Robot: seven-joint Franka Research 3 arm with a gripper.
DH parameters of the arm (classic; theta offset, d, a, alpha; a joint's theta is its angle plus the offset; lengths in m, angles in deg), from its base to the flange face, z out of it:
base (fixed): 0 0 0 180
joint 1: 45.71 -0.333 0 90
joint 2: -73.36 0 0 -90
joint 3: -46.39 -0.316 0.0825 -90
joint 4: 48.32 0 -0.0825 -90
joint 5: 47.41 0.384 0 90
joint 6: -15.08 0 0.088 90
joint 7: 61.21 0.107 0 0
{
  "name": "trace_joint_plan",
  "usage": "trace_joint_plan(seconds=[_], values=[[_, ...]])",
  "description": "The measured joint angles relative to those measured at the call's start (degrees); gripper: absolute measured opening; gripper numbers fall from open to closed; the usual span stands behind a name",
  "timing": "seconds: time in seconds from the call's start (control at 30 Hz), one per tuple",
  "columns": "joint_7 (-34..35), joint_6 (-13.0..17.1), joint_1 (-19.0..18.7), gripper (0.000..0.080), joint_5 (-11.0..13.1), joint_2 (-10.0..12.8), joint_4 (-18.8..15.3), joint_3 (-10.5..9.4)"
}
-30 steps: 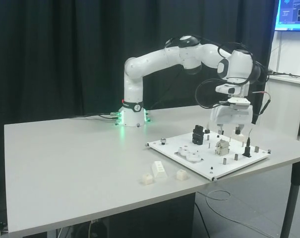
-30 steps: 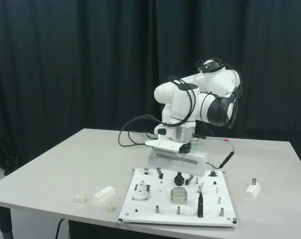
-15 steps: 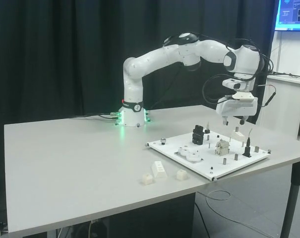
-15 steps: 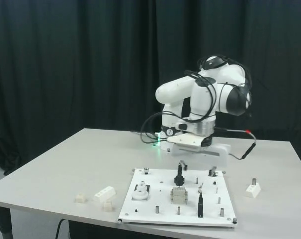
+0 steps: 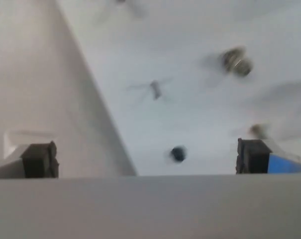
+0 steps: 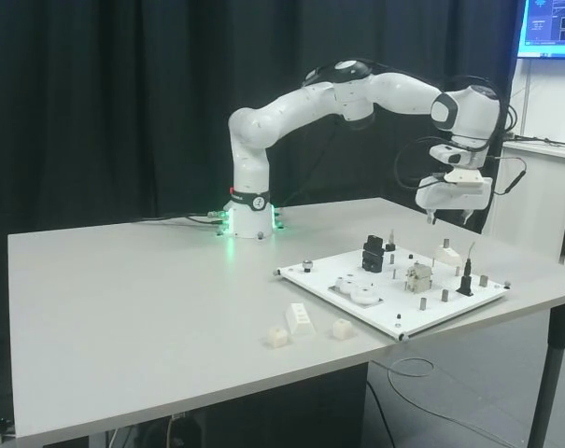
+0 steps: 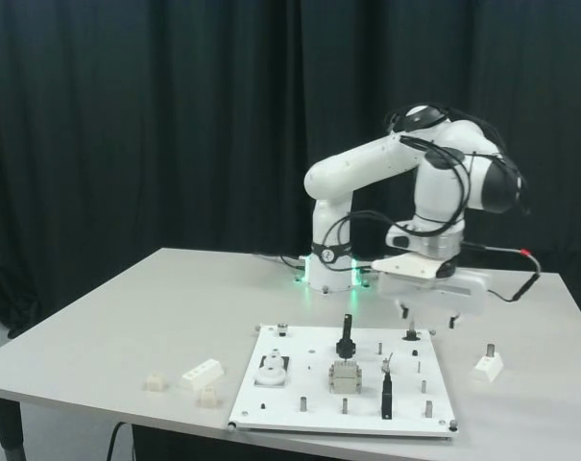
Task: Pick round peg 4.
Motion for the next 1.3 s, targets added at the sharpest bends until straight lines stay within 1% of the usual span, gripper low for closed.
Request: trace_joint_plan(seconds=[0.3, 0.47, 0.83, 1.07, 1.3], values=[[6.2, -0.3, -6.4, 0.0800, 0.1, 0.0, -2.2, -0.38], [9.5, 0.5, -9.7, 0.0800, 0.6, 0.0, -3.6, -0.87], [14.0, 5.1, -15.4, 0.0800, 3.0, 0.0, -7.0, -2.65], [15.9, 8.6, -18.0, 0.0800, 4.9, 0.0, -8.9, -4.43], [17.8, 12.9, -20.0, 0.0800, 5.7, 0.0, -10.5, -6.42]])
